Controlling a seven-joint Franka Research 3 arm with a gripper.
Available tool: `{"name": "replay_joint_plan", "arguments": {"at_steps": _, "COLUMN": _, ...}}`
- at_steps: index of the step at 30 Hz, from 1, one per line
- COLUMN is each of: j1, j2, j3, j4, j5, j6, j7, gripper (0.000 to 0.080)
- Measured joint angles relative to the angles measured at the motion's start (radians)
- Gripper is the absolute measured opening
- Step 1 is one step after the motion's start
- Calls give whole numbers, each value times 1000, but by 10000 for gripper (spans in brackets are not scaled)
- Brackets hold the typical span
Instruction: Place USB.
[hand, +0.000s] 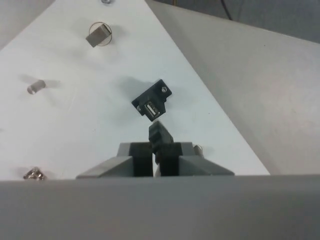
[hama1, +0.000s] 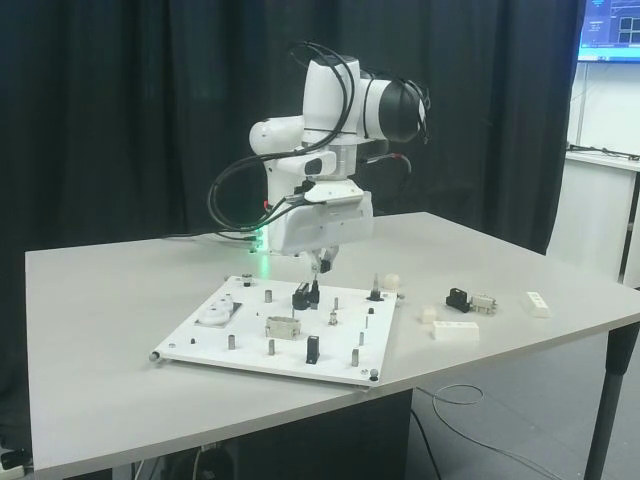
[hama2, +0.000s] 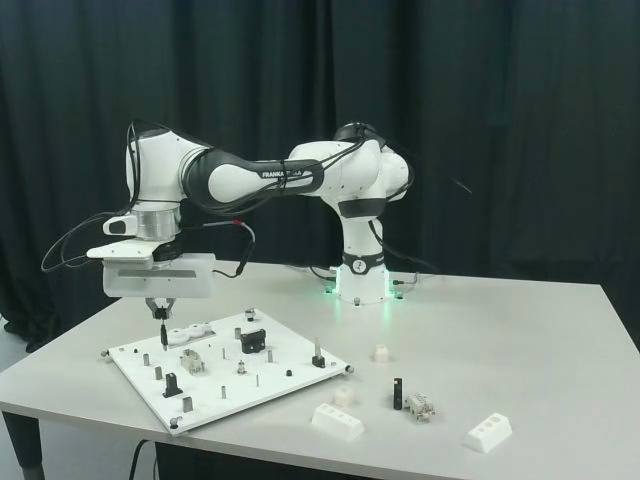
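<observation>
Two grey fingers of the gripper (hand: 159, 150) are closed on a small black USB plug (hand: 160, 134), which sticks out a little past the fingertips. The plug points toward the black USB socket (hand: 151, 103), which is fixed on the white board (hand: 75, 130) just ahead of the fingertips. There is a gap between plug and socket; they are not touching yet.

In the first room view the gripper (hama1: 316, 266) hangs just above the socket (hama1: 300, 296), so I judge that the insertion is not done.

The main risk is bad alignment. The socket sits turned at an angle on the board, and the plug seems slightly tilted in the grip. If the plug meets the metal rim of the opening and not the opening itself, it can jam, or slip between the fingers, because only a small part of it is held. Strong pushing could then bend the plug or shift the board on the grey table (hama1: 100, 300).

Farther from the hand, a grey metal block (hand: 97, 35) and a small peg (hand: 36, 86) stand on the board, well apart from the path.
</observation>
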Motion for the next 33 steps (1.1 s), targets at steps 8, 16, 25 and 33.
{"name": "replay_joint_plan", "arguments": {"at_steps": 8, "j1": -4, "j2": 0, "j3": 0, "j4": 3, "j5": 0, "j6": 0, "j7": 0, "gripper": 27}}
{"name": "replay_joint_plan", "arguments": {"at_steps": 16, "j1": -5, "j2": 0, "j3": 2, "j4": 4, "j5": 1, "j6": 0, "j7": 0, "gripper": 26}}
{"name": "replay_joint_plan", "arguments": {"at_steps": 25, "j1": -5, "j2": 0, "j3": 11, "j4": 11, "j5": 6, "j6": -2, "j7": 0, "gripper": 26}}
{"name": "replay_joint_plan", "arguments": {"at_steps": 33, "j1": 3, "j2": 0, "j3": 31, "j4": 23, "j5": 23, "j6": -25, "j7": 7, "gripper": 26}}
